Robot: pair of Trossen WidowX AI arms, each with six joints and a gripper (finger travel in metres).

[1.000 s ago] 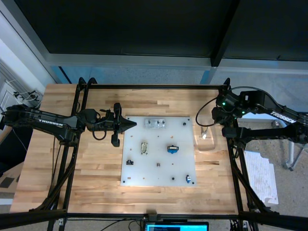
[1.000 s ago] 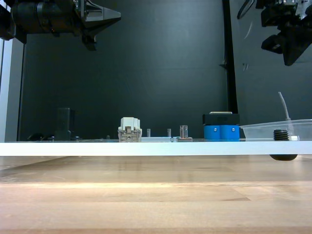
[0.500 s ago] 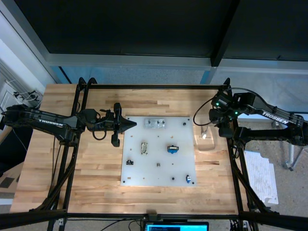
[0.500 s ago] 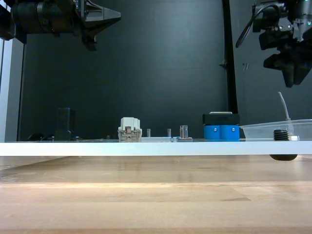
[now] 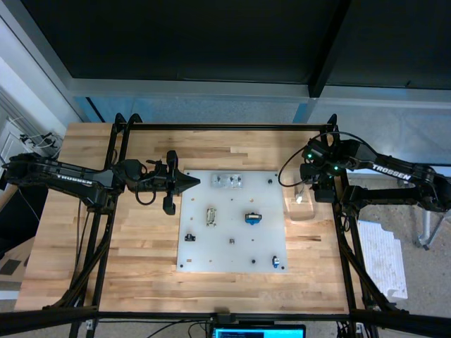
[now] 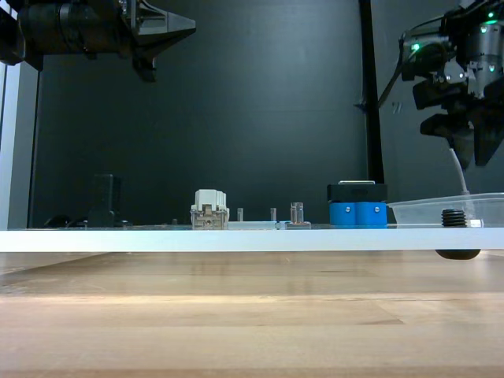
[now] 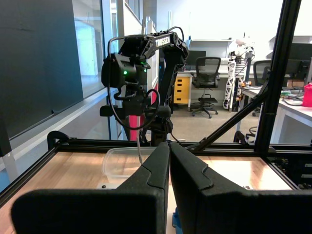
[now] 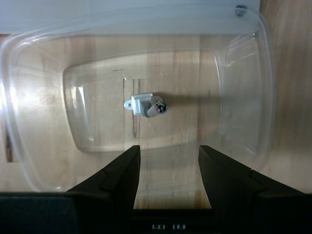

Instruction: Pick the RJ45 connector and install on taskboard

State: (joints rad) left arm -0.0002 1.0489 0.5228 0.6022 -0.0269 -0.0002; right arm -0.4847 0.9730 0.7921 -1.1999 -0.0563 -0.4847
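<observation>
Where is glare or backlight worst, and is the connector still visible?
Right wrist view: mild sheen on the clear tray, RJ45 connector plainly visible ahead of the open right gripper. Left wrist view: bright backlight silhouettes the shut left gripper, high by the taskboard.

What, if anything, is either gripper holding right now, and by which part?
Nothing. The right gripper hangs open above the clear tray, where the RJ45 connector lies untouched. The left gripper, shut and empty, is parked over the taskboard's left edge.
</observation>
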